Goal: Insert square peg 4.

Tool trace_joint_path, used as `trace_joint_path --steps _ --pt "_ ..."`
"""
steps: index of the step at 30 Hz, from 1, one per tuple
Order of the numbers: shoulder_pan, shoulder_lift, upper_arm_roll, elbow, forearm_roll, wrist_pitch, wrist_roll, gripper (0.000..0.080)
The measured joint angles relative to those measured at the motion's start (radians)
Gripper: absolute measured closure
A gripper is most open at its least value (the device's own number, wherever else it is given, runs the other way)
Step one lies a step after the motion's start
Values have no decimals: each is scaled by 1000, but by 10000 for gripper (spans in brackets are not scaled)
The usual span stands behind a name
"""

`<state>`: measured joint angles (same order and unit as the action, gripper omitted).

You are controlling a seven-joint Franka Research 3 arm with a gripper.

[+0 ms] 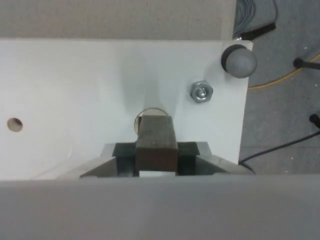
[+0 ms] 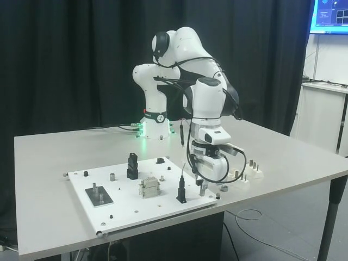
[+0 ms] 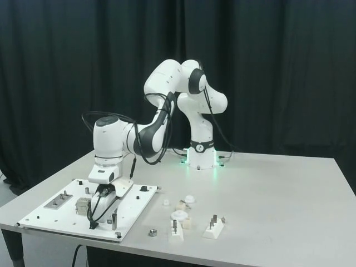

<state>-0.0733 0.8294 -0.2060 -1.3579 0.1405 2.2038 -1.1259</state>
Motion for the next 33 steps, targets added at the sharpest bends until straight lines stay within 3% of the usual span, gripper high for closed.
trace_joint_path --steps 33 --pt "-8 5 0 1 13 -2 -5 649"
